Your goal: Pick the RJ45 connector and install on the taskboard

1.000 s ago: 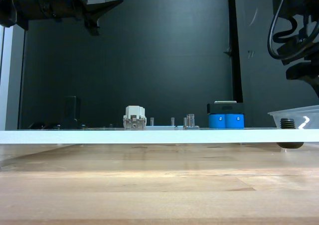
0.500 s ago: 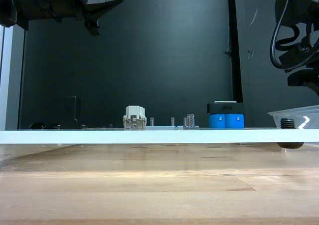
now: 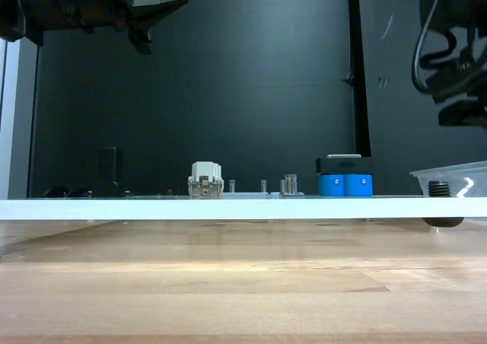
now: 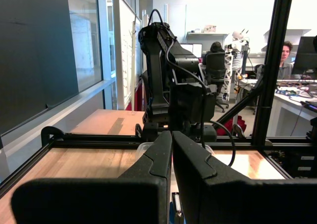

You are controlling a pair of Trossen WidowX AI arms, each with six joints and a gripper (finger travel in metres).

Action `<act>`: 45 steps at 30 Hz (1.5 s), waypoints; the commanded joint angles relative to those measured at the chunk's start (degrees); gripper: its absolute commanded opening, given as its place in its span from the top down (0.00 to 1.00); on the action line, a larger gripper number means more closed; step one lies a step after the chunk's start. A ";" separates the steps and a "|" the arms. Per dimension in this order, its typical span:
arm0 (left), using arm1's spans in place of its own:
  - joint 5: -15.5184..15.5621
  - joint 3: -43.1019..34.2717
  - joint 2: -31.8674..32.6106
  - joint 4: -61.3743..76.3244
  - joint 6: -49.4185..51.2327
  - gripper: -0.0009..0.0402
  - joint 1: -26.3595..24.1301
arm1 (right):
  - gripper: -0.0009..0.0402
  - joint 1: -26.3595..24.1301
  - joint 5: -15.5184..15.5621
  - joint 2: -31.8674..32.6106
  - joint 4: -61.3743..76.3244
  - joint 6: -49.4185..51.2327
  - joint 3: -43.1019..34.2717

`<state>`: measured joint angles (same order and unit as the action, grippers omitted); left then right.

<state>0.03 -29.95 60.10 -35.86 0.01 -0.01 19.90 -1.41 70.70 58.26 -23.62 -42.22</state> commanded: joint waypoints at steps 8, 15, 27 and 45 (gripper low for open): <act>0.00 0.00 0.02 0.00 0.00 0.98 0.02 | 0.98 0.42 -2.23 -0.04 2.56 -3.72 -10.62; 0.00 0.00 0.02 0.00 0.00 0.98 0.02 | 0.98 3.02 -5.68 0.33 2.34 -6.08 -16.85; 0.00 0.00 0.02 0.02 0.00 0.98 0.00 | 0.98 9.90 -8.02 6.47 0.68 -8.98 -22.01; 0.00 0.00 0.02 0.02 0.00 0.98 0.00 | 0.98 17.31 -8.09 18.73 -4.04 -11.98 -27.43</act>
